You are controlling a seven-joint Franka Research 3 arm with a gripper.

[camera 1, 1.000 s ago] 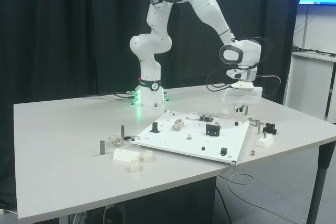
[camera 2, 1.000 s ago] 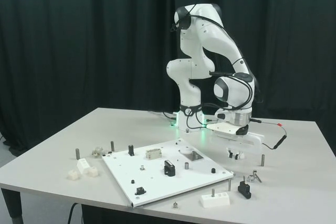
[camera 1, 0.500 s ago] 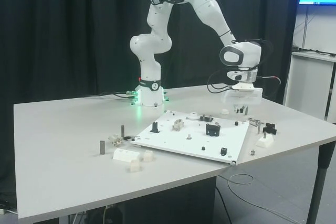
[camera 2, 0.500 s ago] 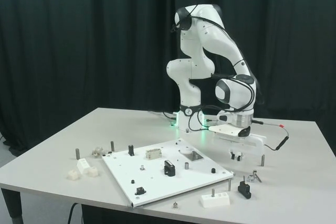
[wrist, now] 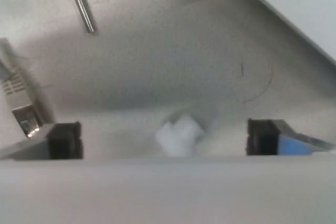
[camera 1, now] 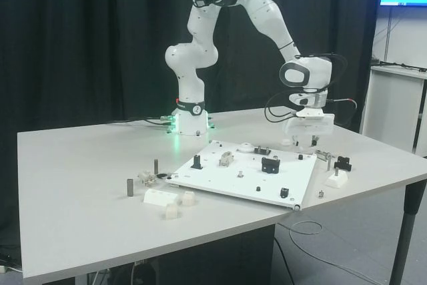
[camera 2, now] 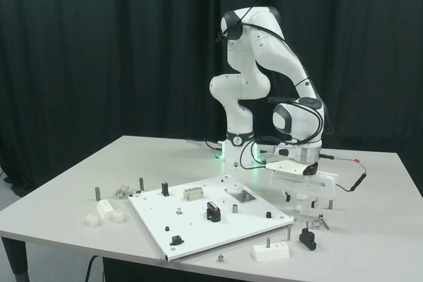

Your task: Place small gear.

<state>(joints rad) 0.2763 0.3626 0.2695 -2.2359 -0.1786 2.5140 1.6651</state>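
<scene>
Dropped lower than a second ago and swung slightly further from the board, toward the loose parts beside it. Hand now low over the grey surface, fingers spread wide. In the wrist view, black fingertips well apart with a small white lump between them, probably the gear, lying on the surface and not yet gripped. Positioned so, it seems, to straddle the gear from above before pinching it. Nearby in the wrist view: a thin rod standing off to one side, and a plug close to one fingertip. Further out, white board beside the hand, carrying pegs and black fittings; likely where the gear belongs, though which peg cannot be told. Judged stage: pickup still ahead, placement not begun. Next likely needed: a little more descent, then closing squarely on the gear without nudging the plug.
</scene>
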